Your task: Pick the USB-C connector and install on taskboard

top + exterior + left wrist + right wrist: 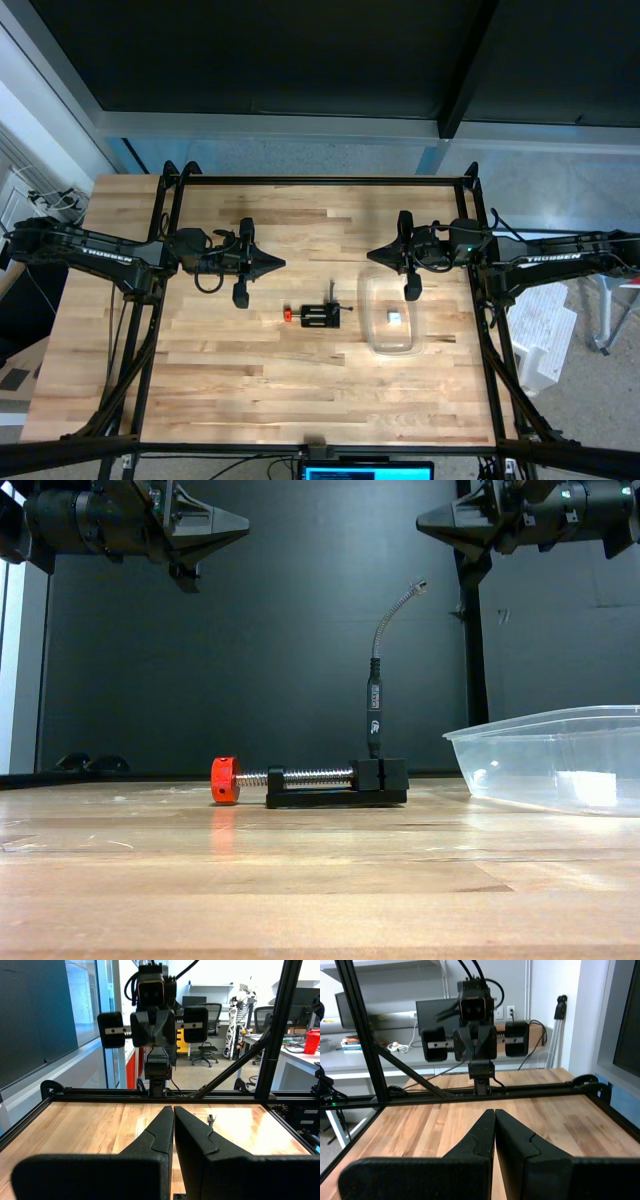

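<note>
Seeing left end effector [279, 264] and right end effector [372, 257] shut, high (both idle), I should open one, then pinch the upright USB-C connector [374, 705].

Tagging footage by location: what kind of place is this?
Probably a robotics lab: an office chair and a monitor stand beyond the framed wooden table. The left end effector and right end effector hover shut above it, facing each other.

My left gripper [280, 264] hovers left of centre in the high view, fingers pressed together, tip pointing right. My right gripper [372, 257] hovers right of centre, fingers likewise closed, tip pointing left. The tips face each other, well apart. Left arm [90, 252] and right arm [560, 255] extend level from the frame edges.
</note>
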